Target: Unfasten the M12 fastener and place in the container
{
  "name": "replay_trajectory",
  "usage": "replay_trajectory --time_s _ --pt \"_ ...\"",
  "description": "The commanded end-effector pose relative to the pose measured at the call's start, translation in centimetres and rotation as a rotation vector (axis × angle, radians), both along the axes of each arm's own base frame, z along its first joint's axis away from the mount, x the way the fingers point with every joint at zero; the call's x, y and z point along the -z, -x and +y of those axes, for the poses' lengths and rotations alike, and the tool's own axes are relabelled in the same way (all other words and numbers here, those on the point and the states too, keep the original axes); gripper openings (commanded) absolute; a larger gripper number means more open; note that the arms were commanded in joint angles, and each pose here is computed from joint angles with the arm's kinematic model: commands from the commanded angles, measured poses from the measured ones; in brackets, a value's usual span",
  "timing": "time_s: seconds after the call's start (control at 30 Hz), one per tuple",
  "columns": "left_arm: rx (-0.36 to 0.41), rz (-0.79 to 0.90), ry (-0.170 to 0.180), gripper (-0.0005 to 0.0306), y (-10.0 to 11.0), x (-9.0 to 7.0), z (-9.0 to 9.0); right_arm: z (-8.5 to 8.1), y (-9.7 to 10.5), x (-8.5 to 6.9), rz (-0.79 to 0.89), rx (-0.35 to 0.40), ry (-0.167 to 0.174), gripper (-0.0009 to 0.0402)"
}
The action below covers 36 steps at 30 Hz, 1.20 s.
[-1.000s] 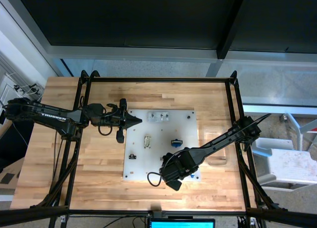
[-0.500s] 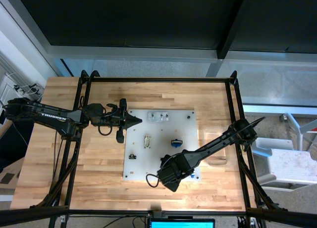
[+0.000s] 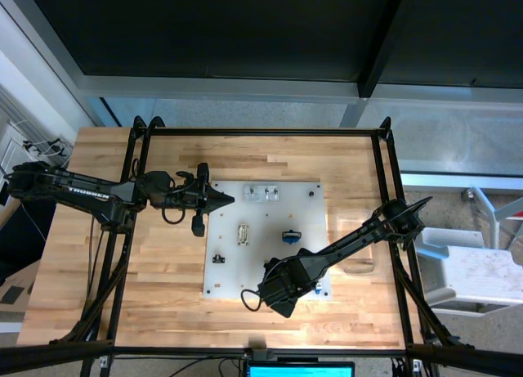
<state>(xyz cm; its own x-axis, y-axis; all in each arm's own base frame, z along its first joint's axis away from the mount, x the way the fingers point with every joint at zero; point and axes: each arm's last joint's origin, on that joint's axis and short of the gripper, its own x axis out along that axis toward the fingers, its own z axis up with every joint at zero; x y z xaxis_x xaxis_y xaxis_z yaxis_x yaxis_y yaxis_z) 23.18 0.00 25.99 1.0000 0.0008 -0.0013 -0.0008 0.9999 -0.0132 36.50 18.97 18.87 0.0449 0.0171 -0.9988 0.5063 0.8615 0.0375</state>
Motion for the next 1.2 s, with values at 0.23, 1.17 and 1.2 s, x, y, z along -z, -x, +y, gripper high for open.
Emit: replay_trajectory --time_s 0.23,1.17,1.2 --pt "0.0 0.0 0.0 0.0 0.0 0.0 0.0 -0.07 0.14 0.82 0.002 0.001 -0.006 0.0259" --pt "0.0 0.0 0.0 0.0 0.0 0.0 0.0 -0.11 0.07 1.14 -0.008 0.004 -0.012 0.0069" --pt "0.0 0.0 0.0 0.0 0.0 0.0 0.01 -0.09 0.04 1.14 -0.011 0.003 -0.013 0.0063"
